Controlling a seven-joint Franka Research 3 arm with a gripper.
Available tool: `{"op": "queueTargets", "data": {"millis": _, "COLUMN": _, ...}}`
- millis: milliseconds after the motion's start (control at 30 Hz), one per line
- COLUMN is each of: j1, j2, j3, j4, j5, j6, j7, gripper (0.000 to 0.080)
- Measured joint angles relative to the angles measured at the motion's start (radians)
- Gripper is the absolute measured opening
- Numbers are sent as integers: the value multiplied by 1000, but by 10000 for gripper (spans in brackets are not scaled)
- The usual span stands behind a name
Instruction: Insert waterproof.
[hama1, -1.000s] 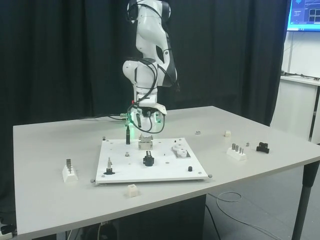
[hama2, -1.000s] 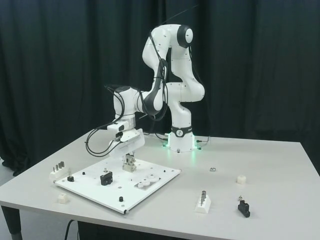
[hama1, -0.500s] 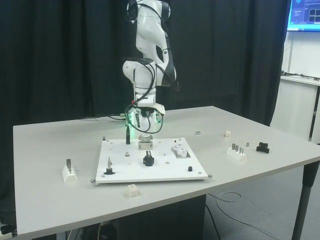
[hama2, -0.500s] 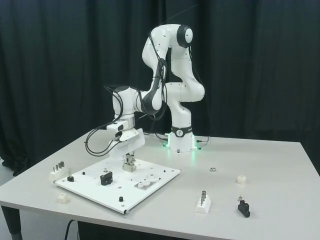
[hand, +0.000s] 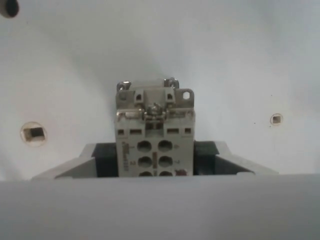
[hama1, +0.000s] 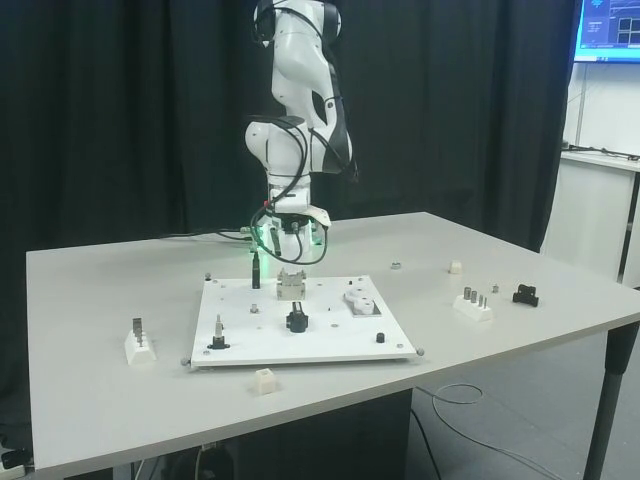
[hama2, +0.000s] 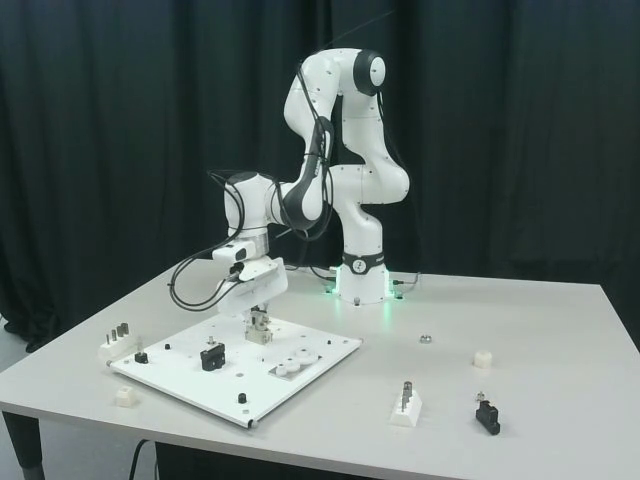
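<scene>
Waterproof connector (hand: 155, 135), seated on white board (hama1: 330, 335): keep the gripper (hama2: 260, 318) centred above it and descend squarely; finger state cannot be told.

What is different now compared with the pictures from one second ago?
The gripper has risen a little above the grey connector on the white board; the arm's wrist stands slightly higher than before. The connector itself stayed in its place on the board. The small white blocks and black parts on the grey table have not moved.
</scene>
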Motion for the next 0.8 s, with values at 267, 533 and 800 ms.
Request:
{"op": "queueTargets", "data": {"millis": 267, "j1": -1, "j2": 0, "j3": -5, "j4": -1, "j5": 8, "j6": 1, "j7": -12, "gripper": 310}}
{"op": "queueTargets", "data": {"millis": 533, "j1": -1, "j2": -3, "j3": -7, "j4": -3, "j5": 14, "j6": -1, "j7": -12, "gripper": 310}}
{"op": "queueTargets", "data": {"millis": 800, "j1": -2, "j2": -9, "j3": -10, "j4": -9, "j5": 16, "j6": -3, "j7": -12, "gripper": 310}}
